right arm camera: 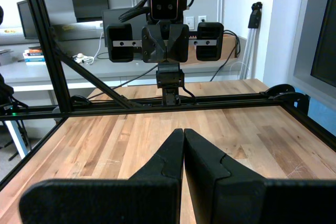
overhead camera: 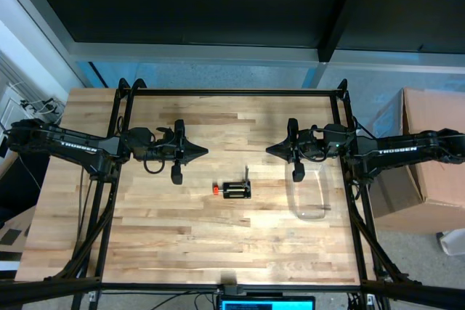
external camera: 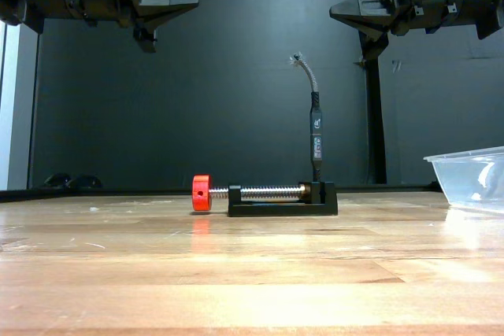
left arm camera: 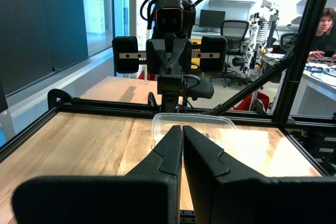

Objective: Remove the USB-C connector from the USB-C receptacle and place in the container

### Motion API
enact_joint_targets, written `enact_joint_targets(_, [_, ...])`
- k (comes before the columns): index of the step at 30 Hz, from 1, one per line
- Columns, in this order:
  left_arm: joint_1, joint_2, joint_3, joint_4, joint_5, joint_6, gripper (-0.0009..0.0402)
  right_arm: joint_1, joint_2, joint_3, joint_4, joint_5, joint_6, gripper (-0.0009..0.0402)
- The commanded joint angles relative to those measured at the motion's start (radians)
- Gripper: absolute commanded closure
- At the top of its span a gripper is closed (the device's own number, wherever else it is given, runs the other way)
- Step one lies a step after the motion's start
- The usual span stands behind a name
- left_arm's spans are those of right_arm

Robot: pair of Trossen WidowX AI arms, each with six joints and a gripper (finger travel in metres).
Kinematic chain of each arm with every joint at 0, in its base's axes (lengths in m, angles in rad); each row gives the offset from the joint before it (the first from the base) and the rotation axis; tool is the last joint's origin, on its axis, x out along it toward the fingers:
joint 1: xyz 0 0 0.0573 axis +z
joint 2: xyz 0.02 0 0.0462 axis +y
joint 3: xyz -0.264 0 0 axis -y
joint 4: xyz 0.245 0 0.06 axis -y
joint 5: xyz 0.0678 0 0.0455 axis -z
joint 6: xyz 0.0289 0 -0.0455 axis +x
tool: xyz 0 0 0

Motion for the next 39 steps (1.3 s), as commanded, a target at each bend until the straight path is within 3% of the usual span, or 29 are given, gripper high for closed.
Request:
enact_joint_targets(1, [0.001,0.000,0.000,0.000,0.000,0.000,0.0393,0.001,0.000,0.000,0.000,0.000,0.000,0.0393])
enact_joint_targets(30, [0.000,0.000,0.000,0.000,0.000,0.000,0.0393,0.006,0.000,0.001,-0.021,0.000,0.032,0.0393])
enact_joint_targets(35, [0.001,0.000,0.000,0.000,0.000,0.000,0.0393,0.032,0.000,0.065,-0.203,0.019,0.027,0.0394])
enact_joint_targets(39, [0.001,0.000,0.000,0.000,0.000,0.000,0.0393,0.073,0.003,0.152,-0.393,0.074,0.024,0.0394])
